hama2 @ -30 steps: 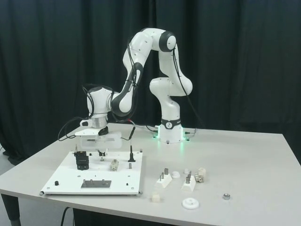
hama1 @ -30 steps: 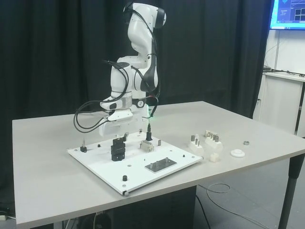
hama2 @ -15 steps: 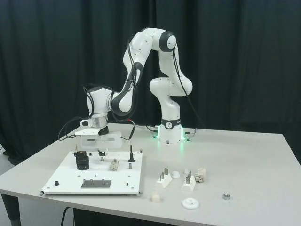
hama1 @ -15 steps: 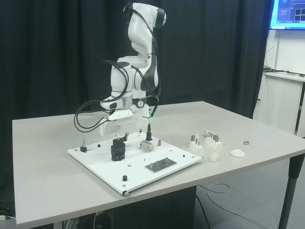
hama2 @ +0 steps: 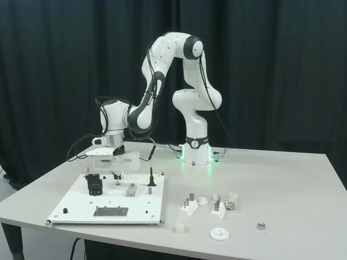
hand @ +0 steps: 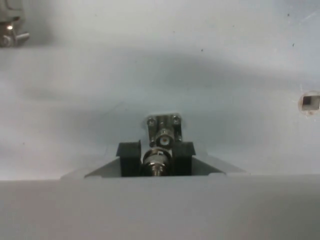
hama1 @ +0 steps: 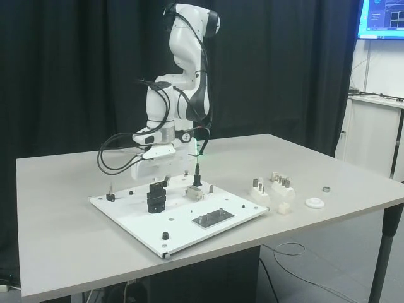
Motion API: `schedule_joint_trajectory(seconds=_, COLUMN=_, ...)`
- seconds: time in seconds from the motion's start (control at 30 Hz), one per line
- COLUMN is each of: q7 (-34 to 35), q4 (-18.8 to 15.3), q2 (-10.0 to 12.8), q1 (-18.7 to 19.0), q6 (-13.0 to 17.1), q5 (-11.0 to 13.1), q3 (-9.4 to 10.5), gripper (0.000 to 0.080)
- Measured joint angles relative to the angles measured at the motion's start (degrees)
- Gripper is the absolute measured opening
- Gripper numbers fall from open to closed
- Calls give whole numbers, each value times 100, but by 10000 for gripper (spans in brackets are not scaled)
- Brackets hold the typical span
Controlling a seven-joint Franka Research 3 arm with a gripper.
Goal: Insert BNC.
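Gripper [hand: 157,169] | closed on BNC plug [hand: 157,165] | BNC socket [hand: 163,131] on white board [hama1: 183,228], toward its rear edge, directly beyond plug tip | plug and socket axes apparently collinear, nearly touching

White gear [hama2: 219,234] and small nut [hama2: 261,226] lie on grey table [hama2: 293,184]; white blocks with pegs [hama2: 187,207] nearby. Black curtain [hama2: 282,65] behind.

Board [hama2: 76,203] on table [hama2: 282,184]. Black block [hama2: 94,184] on board, BNC socket [hama2: 130,189] beside it, flat plate [hama2: 110,211] nearer board's front edge. Small parts [hama2: 217,208] on table off board.
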Motion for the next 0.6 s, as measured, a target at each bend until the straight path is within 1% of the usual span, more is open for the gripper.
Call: schedule_joint_trajectory(seconds=0.6, q7=0, q4=5, q2=94, q1=6, q6=120, q5=31, q3=8, gripper=125)
